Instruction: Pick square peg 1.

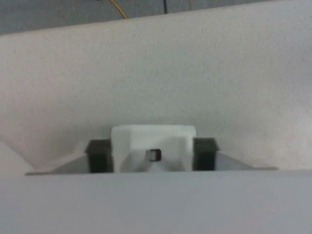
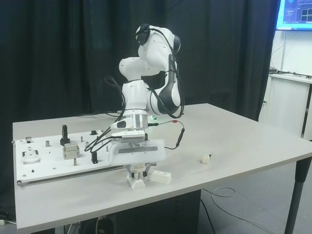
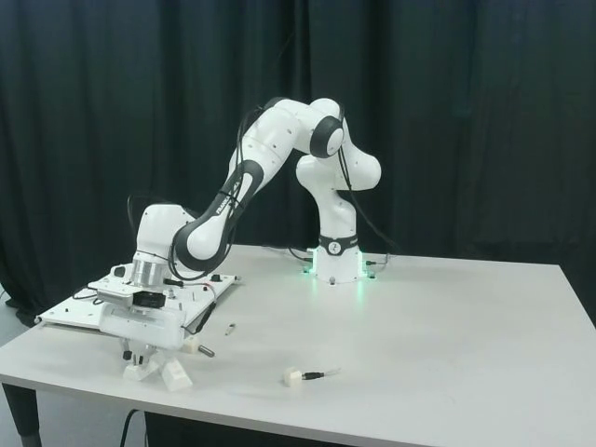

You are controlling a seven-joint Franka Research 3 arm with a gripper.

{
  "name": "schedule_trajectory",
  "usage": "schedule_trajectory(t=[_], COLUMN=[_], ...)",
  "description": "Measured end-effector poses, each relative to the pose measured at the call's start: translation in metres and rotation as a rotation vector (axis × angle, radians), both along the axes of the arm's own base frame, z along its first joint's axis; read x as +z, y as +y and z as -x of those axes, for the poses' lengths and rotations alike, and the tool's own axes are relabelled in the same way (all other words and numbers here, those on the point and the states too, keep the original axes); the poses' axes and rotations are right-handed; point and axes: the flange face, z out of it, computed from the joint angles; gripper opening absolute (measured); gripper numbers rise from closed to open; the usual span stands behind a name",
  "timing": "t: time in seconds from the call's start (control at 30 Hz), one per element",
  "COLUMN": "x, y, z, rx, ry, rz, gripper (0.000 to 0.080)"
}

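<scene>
Square peg 1 (image 1: 152, 139) is a white block with a small dark hole in its face. It sits between my two black fingertips (image 1: 100, 156), which press against its two sides. My gripper (image 1: 152, 156) is shut on it, low over the grey table near the front edge (image 2: 138, 171) (image 3: 140, 355). From the two room cameras the peg (image 2: 137, 181) (image 3: 140, 371) shows just under the fingers, resting on the table. The wrist's wide white housing (image 2: 136, 150) hides much of the fingers from the room cameras.
A second white block (image 2: 161, 176) (image 3: 175, 375) lies right beside the peg. The white assembly board (image 2: 48, 165) (image 3: 74, 312) with several fixtures lies behind the gripper. A small white connector with a cable (image 2: 206, 157) (image 3: 294, 376) lies further along the table.
</scene>
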Motion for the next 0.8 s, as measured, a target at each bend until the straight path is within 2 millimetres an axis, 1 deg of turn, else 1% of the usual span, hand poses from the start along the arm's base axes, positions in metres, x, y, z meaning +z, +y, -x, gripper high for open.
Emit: schedule_trajectory(t=[0.27, 0.3, 0.47, 0.5, 0.8], x=[0.0, 0.0, 0.001, 0.002, 0.011], y=[0.0, 0.0, 0.0, 0.0, -0.001], z=[0.0, 0.0, 0.0, 0.0, -0.002], rx=[-0.018, -0.02, -0.022, -0.022, -0.018], ry=[-0.013, -0.014, -0.017, -0.018, -0.032], rz=[-0.014, -0.016, -0.018, -0.018, -0.013], gripper=[0.0386, 0.0076, 0.0076, 0.0034, 0.0034])
